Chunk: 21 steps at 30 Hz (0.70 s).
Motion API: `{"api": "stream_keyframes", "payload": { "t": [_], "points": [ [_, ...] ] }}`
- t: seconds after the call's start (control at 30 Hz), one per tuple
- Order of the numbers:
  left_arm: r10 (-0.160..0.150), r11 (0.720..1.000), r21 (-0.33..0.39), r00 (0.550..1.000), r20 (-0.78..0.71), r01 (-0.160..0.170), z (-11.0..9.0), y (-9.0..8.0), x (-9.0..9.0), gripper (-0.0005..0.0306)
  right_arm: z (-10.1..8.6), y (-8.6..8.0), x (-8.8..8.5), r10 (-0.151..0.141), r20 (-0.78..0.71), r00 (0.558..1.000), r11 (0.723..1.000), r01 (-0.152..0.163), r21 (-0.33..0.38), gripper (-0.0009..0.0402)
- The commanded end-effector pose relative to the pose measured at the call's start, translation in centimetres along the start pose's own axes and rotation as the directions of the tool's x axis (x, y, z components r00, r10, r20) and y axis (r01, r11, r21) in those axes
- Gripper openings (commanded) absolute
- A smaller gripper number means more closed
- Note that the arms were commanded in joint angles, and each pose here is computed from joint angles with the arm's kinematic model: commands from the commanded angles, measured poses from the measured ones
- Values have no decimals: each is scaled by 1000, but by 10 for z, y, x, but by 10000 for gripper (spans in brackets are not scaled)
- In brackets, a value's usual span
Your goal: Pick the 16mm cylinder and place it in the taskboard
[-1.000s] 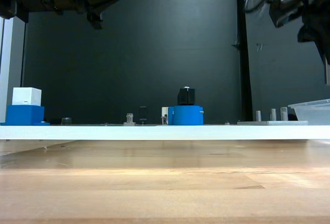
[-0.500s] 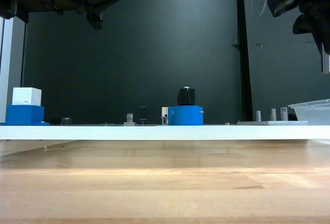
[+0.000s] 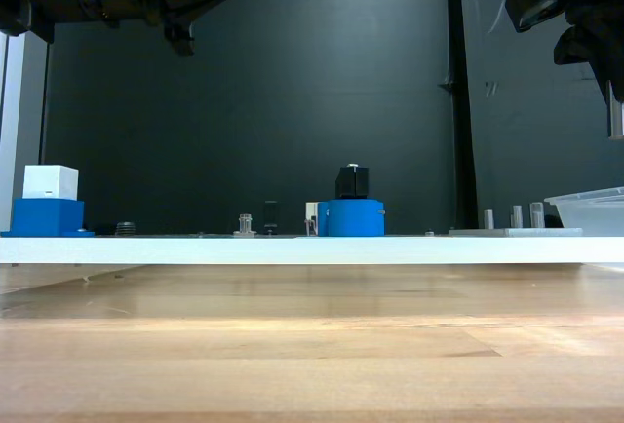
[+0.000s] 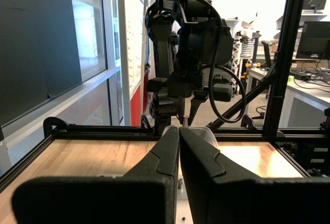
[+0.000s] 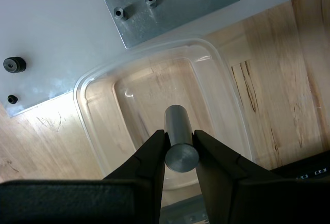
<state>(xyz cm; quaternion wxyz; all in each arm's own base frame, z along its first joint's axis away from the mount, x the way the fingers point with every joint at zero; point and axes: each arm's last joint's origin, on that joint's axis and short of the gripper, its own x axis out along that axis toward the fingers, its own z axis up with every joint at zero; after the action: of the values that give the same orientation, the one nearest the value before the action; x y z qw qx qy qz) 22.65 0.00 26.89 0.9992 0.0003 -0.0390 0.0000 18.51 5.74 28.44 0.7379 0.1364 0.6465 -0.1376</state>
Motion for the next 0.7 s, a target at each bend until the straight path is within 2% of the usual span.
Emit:
{"api": "stream_keyframes", "payload": {
  "t": [0.03, 0.37, 0.7],
  "points": [
    [0, 1000, 0, 1000, 0, 0, 0, 0, 0, 0, 0, 0, 0, 3, 3, 1000, 1000, -3, 1, 43],
    [0, 1000, 0, 1000, 0, 0, 0, 0, 0, 0, 5, 5, 3, 5, -1, 1000, 1000, -5, -28, 43],
    [0, 1000, 0, 1000, 0, 0, 0, 0, 0, 0, 26, 23, 5, 1, -3, 1000, 998, -1, -61, 43]
  ]
}}
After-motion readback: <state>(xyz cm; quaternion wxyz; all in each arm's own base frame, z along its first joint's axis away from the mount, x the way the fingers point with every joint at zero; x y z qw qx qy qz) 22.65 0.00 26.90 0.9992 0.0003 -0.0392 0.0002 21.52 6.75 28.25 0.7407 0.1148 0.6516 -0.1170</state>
